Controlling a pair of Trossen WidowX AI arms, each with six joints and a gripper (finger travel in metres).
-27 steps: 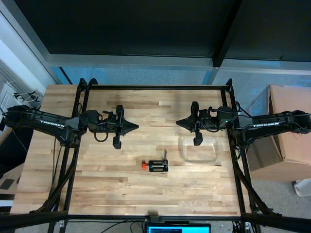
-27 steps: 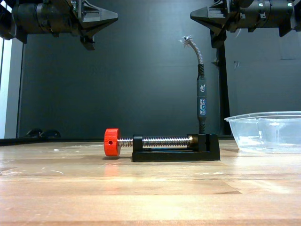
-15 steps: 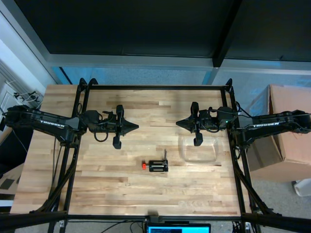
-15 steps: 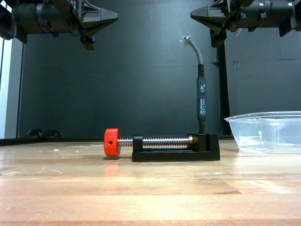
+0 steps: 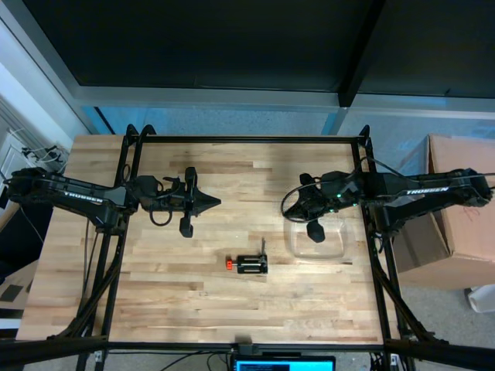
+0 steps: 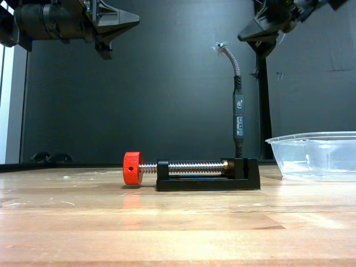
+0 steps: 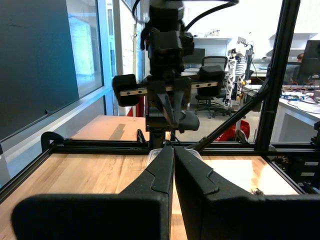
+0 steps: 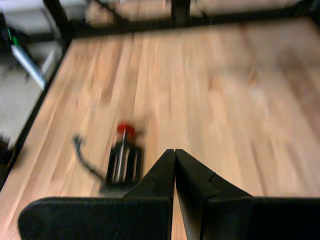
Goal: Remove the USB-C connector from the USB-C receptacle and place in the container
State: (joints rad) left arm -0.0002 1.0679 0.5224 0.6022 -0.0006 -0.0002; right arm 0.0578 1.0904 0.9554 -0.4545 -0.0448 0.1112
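USB-C connector [image 6: 238,119] is standing upright, plugged into the receptacle [image 6: 240,162] at the end of the small clamp [image 6: 206,175] with the red knob [image 6: 132,168]. Its frayed cable stub is curving upward. Nothing is touching it. I am reading it as fully in, though the clamp body is hiding the joint itself.

The left gripper [image 6: 136,21] is hanging high above the bench [image 6: 167,222], well to the left of the clamp. Its fingers [image 7: 159,175] are pressing together and holding nothing. The right gripper [image 6: 241,38] is hanging high too, pointing nose-down, above and just right of the cable tip in the low view. Its fingers [image 8: 161,175] are likewise clenching on nothing, and its camera is looking down on the clamp from well away.

The container [image 6: 311,146] is sitting on the bench near the clamp, to its right; the connector is not in it.

I am judging the task as not begun: approaching, opening, gripping, pulling out, carrying and dropping are all outstanding.
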